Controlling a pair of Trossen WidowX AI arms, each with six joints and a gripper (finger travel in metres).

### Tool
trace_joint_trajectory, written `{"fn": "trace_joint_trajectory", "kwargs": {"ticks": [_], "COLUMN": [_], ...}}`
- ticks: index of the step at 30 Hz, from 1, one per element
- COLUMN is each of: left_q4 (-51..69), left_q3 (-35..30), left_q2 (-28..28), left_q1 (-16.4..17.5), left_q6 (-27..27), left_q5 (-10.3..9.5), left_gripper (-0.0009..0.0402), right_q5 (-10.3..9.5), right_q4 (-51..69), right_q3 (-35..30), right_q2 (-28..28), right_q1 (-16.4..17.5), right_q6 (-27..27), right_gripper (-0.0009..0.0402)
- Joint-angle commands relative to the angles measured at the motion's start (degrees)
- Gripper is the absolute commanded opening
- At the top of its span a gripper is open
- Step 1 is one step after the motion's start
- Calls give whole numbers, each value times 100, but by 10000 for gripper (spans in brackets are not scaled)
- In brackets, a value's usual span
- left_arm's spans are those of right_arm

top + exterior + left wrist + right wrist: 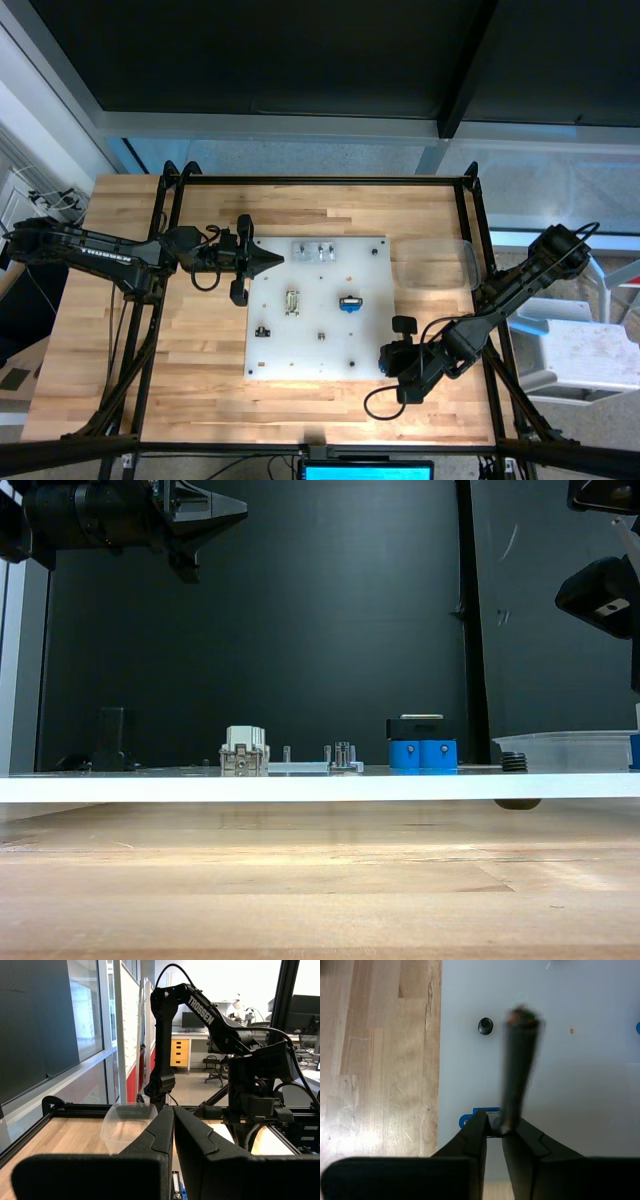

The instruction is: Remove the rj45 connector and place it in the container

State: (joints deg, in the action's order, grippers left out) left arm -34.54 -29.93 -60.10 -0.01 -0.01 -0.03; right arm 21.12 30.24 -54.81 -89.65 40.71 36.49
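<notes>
Two claws to report, left to right. At far left: left gripper (278, 260) clenched on nothing, hovering above the left edge of the white board (300, 355) (parked, by the look of it).

Over the board's near right corner: right gripper (498, 1126) high off the surface, pinched down on a dark blurred stalk. Read here as the rj45 connector (512, 1075) plus a short tail. Looks out of the blue socket (468, 1120), seen on the board directly below the pinch. Can't confirm full clearance from these views.

Further right and farther back: container (436, 265), standing on the table just beside the board's far right corner, nothing visible inside.

Handling guess:
- Near weightless, rigid smooth plastic shell, latch tab likely fragile.
- Small enough to twist or squirt out of a pinch.
- Best held across the flat sides of the body, not by the tail (swings, judging by the blur).
- Keep the squeeze firm but modest and carry level.
- Lower it inside the walls before letting go, else likely to bounce off the thin rim.
</notes>
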Motion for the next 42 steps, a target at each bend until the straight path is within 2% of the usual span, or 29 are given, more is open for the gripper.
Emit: {"fn": "trace_joint_trajectory", "kwargs": {"ticks": [1, 24, 34, 42], "left_q4": [0, 0, 0, 0], "left_q3": [-2, -2, -2, -2], "left_q2": [0, -2, -2, -2], "left_q1": [2, 0, 0, 2], "left_q6": [0, 2, 0, 0], "left_q5": [0, 0, 0, 0], "left_gripper": [0, 0, 0, 0], "right_q5": [35, 33, 35, 33], "right_q4": [7, -76, -37, 304], "right_q3": [4, 4, 4, -153], "right_q2": [-2, 96, 330, 793], "right_q1": [-4, 15, 20, -13], "right_q6": [-2, -66, -101, -313], "right_gripper": [-2, 0, 0, 0]}}
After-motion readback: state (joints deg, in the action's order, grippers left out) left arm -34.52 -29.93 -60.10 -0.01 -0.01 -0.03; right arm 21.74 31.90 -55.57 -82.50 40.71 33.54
